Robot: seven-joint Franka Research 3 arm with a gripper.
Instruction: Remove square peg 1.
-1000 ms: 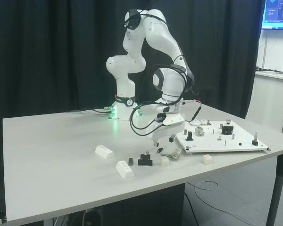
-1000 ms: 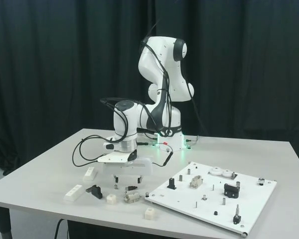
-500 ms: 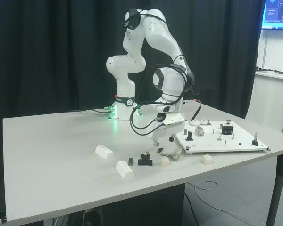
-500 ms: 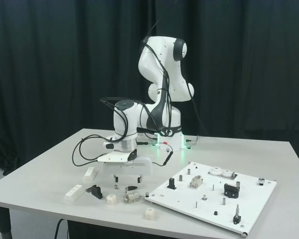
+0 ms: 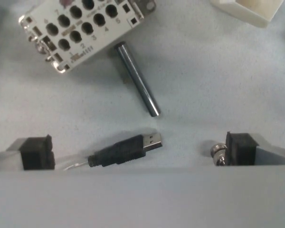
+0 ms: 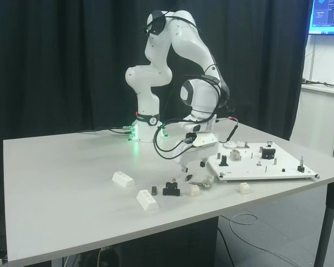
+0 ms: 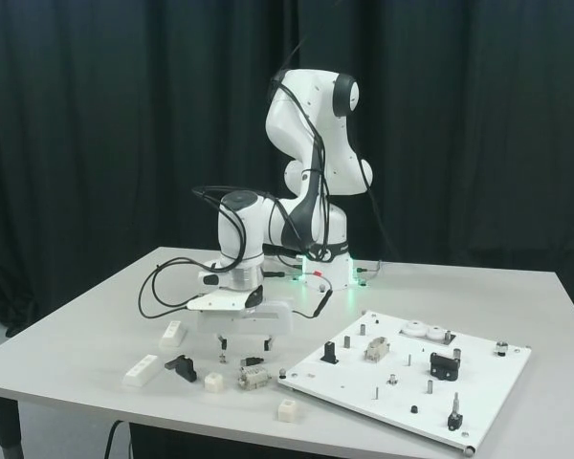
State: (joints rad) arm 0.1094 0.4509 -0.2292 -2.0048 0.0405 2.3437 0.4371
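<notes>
Gripper: the gripper (image 5: 133, 154) is hanging low over the grey table (image 6: 61, 183), just beside the white board (image 7: 478, 402); its jaws are standing wide apart and are holding nothing.

Peg: a slim metal peg (image 5: 137, 78) is lying flat on the table between the two black fingertips (image 5: 36, 153). It looks round rather than square, so whether it is square peg 1 cannot be told.

Around it: a white connector block (image 5: 80, 31) with rows of holes is lying just beside one end of the peg, and a black USB plug (image 5: 126, 148) is lying near the other end.

Board: several small parts are standing on it; which of them could be a square peg is too small to tell.

Progress: if this lying piece is the task's peg, the removal is looking done, since it is out of the board and free of the jaws. What is remaining, by this judgement, is only for the arm to be drawing away.
</notes>
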